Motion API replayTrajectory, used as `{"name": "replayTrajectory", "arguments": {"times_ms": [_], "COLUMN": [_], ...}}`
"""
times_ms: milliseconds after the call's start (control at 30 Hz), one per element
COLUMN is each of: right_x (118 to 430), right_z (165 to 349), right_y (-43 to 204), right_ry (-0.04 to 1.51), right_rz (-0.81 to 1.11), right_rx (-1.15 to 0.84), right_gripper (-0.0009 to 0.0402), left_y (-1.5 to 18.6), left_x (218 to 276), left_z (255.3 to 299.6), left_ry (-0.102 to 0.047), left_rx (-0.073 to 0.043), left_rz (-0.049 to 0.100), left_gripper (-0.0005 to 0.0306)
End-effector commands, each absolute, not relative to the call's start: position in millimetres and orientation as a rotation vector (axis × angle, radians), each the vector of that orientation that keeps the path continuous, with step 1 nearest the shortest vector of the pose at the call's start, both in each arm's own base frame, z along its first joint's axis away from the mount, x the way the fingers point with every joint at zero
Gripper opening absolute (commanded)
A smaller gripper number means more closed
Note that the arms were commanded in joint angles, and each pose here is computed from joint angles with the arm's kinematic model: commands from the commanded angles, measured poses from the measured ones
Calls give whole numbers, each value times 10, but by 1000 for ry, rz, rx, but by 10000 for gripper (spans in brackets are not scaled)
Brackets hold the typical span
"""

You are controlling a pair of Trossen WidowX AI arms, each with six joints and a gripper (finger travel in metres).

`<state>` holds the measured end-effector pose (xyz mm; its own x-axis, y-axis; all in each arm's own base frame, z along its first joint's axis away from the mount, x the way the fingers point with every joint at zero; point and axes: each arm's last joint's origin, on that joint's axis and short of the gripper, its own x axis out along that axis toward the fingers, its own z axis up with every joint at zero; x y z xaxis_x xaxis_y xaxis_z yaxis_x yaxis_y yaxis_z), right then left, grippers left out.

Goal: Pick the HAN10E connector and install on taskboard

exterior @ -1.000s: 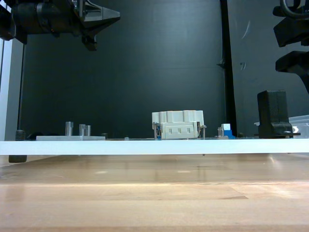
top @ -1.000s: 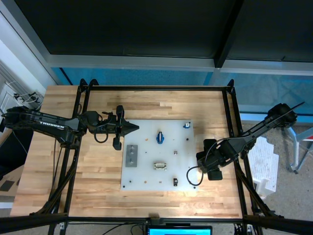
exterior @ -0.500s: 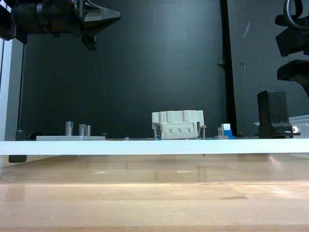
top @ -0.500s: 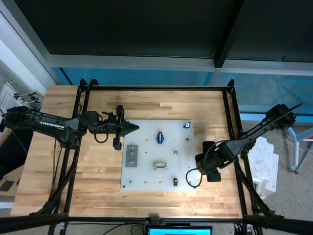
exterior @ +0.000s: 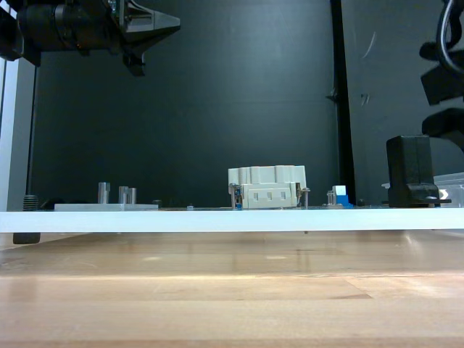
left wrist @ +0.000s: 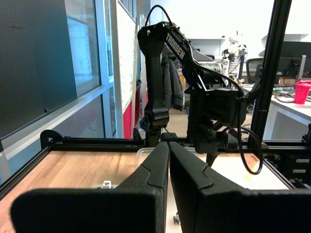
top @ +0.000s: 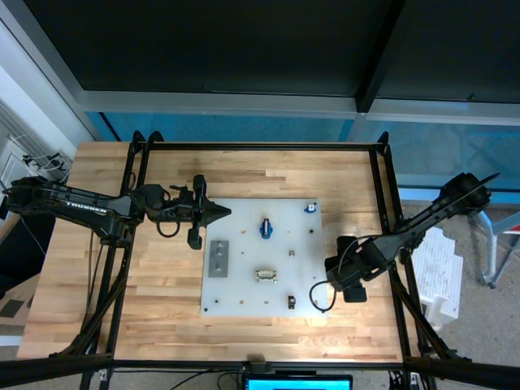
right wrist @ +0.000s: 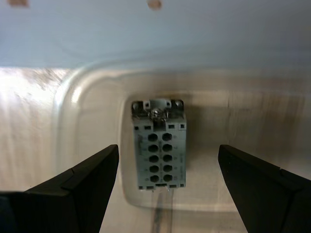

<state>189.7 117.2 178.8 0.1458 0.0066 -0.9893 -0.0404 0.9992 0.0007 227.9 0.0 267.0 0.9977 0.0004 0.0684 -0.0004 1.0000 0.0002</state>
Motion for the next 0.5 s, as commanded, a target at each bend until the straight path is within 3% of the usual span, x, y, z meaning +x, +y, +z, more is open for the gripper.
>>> {"name": "replayTrajectory", "arguments": {"times_ms": [33, 500], "right_x": [1901, 1865], "right_z": [1741, 1613], "right_y": [1180, 1152], "right_ry": [1417, 1407], "right_rz": [54, 59], "right_rx": [-19, -16], "right_gripper": [287, 281], "left_y": [0, 0], "left_x": [2279, 2279], "left_z": [2671, 2671], "left_ry": [-69, -69], "left_rx": [0, 0], "left_rz": [0, 0], "left_gripper": [1, 1]}}
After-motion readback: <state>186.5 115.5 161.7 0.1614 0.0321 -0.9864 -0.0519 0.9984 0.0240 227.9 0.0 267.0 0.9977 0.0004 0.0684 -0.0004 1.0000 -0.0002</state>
